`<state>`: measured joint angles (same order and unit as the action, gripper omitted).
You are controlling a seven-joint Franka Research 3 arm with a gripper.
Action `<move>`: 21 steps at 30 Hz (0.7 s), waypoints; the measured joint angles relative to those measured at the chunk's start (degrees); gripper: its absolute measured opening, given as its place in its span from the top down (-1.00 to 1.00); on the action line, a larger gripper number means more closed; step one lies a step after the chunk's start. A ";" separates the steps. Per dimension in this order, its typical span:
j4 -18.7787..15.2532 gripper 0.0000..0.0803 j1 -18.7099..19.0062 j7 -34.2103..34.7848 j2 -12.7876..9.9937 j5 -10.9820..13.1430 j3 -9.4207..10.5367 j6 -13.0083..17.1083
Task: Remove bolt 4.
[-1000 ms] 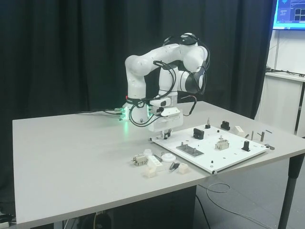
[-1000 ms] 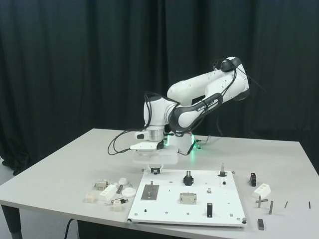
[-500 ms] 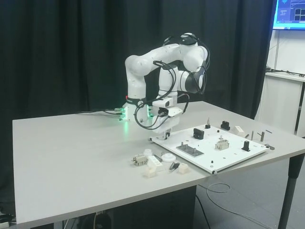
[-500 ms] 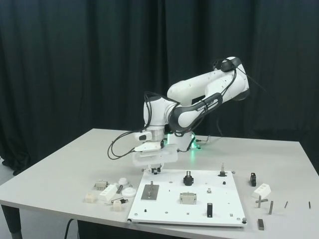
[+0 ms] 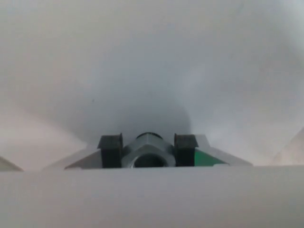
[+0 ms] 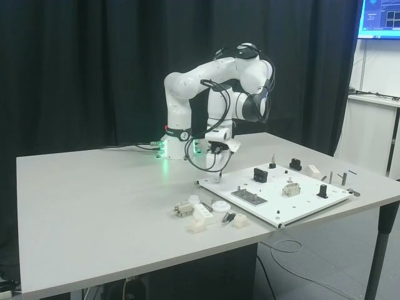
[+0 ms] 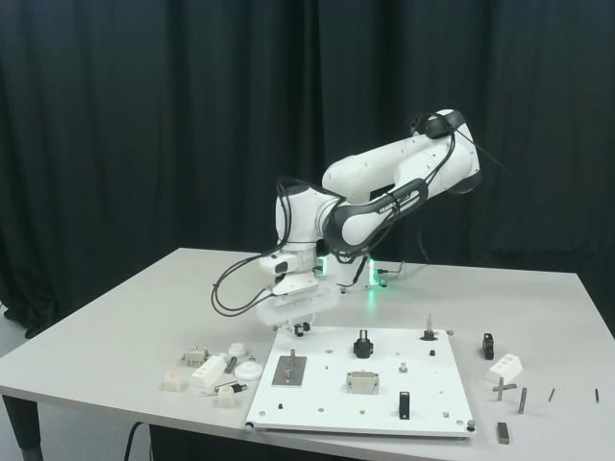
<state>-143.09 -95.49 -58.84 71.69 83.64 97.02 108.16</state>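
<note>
— Rotated, that is what has changed: over the last second the gripper has turned about its own axis at the white board's back corner, its body now angled in both room views.

— And the fingers?

— 2 black pads pinch 1 grey hex-headed bolt, probably bolt 4, at that corner.

— Anything else countable?

— 1 arm; roughly 7 small white parts lie beside the board, though that count is uncertain.
</note>
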 joint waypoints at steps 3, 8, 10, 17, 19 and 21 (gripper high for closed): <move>0.00 0.43 -0.06 -3.85 0.00 0.00 -0.05 -0.19; 0.05 0.43 -0.20 -6.40 0.00 0.00 -0.10 -0.47; 0.06 0.43 -0.24 -7.00 0.00 0.00 -0.12 -0.55; 0.08 0.43 -0.30 -12.09 0.00 -0.01 -0.16 -0.72; 0.08 0.43 -0.31 -13.76 0.00 -0.02 -0.17 -0.76; 0.08 0.43 -0.31 -15.11 0.00 -0.04 -0.18 -0.78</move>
<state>-143.01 -95.80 -73.95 71.69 83.60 96.85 107.38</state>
